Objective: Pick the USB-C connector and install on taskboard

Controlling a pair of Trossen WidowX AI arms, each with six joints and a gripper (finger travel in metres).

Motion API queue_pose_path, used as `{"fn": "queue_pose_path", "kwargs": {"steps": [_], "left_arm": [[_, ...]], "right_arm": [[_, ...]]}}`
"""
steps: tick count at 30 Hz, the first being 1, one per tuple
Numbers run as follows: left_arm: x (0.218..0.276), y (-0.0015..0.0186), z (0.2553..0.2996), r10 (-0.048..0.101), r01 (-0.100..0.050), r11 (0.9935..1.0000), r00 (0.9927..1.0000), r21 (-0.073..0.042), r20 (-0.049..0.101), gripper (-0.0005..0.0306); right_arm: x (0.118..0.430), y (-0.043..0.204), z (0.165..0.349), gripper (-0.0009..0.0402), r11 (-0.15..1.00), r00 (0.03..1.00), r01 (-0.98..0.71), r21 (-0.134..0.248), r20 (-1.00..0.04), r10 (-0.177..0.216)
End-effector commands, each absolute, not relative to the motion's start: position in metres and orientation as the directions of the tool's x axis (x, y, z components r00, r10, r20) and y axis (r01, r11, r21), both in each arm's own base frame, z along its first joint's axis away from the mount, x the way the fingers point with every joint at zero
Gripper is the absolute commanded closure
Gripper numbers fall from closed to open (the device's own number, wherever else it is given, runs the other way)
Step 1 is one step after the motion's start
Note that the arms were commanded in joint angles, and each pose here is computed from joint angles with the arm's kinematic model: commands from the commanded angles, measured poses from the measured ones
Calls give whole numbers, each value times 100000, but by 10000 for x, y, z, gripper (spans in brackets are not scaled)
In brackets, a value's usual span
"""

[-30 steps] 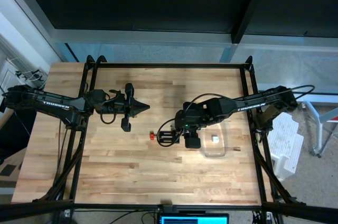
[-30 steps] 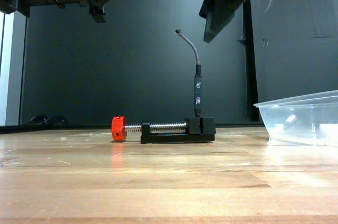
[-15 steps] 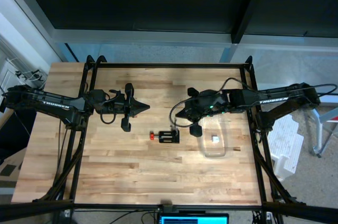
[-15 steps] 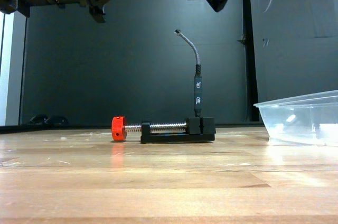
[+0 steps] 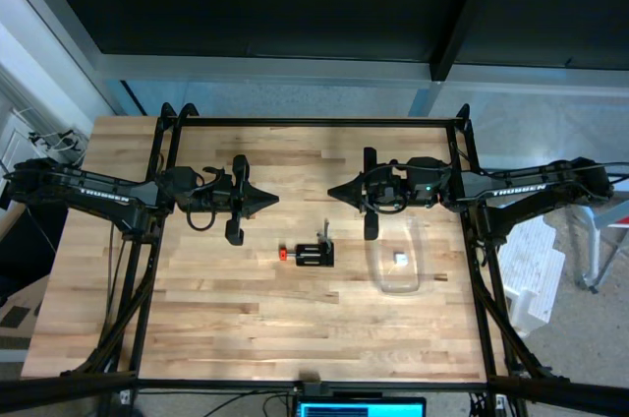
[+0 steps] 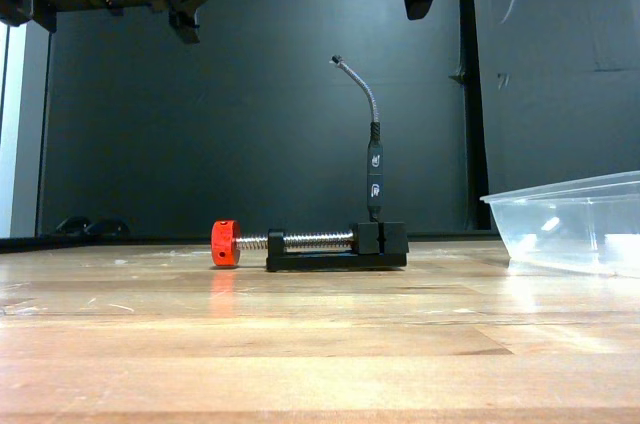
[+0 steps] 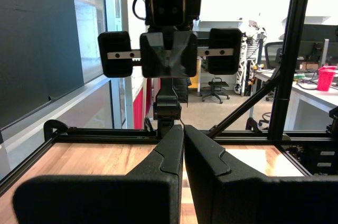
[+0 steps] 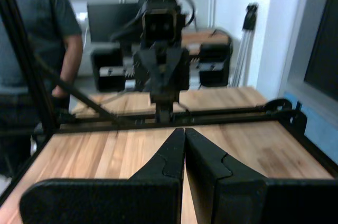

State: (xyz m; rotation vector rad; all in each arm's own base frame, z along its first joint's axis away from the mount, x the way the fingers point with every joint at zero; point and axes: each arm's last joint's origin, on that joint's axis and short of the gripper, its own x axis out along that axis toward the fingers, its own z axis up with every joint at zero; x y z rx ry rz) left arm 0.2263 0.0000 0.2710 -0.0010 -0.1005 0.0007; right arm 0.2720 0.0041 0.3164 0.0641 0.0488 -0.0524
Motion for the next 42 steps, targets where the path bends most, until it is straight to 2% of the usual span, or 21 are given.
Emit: {"fn": "queue_pose_path", "kwargs": {"steps": [1, 4, 9, 17, 25, 42], "left_arm": [[2263, 0, 2712, 38, -32, 100000, 99484, -63, 10149, 300], [2263, 0, 2712, 38, -32, 100000, 99488, -63, 10111, 300], [2263, 1, 2712, 76, -70, 100000, 99488, -63, 10111, 300], [2263, 0, 2712, 38, -32, 100000, 99488, -63, 10111, 300], [2263, 0, 2712, 38, -32, 100000, 99488, -63, 10111, 300], [2263, 0, 2712, 38, -32, 100000, 99488, -63, 10111, 300]], "right_arm": [[2678, 43, 3108, 393, 99657, 99893, 4623, 6860, -285, -4614], [2654, 44, 3057, 393, 99689, 99913, 3298, 7163, 2304, -3471], [2628, 43, 2967, 393, 99368, 99866, 2416, 10963, 4285, -2901], [2598, 43, 2849, 393, 99381, 99935, 2478, 10830, 2343, -2747], [2598, 42, 2854, 393, 99520, 99917, 2533, 9457, 2952, -2824], [2597, 42, 2851, 393, 99523, 99923, 2723, 9367, 2571, -2976]]}}
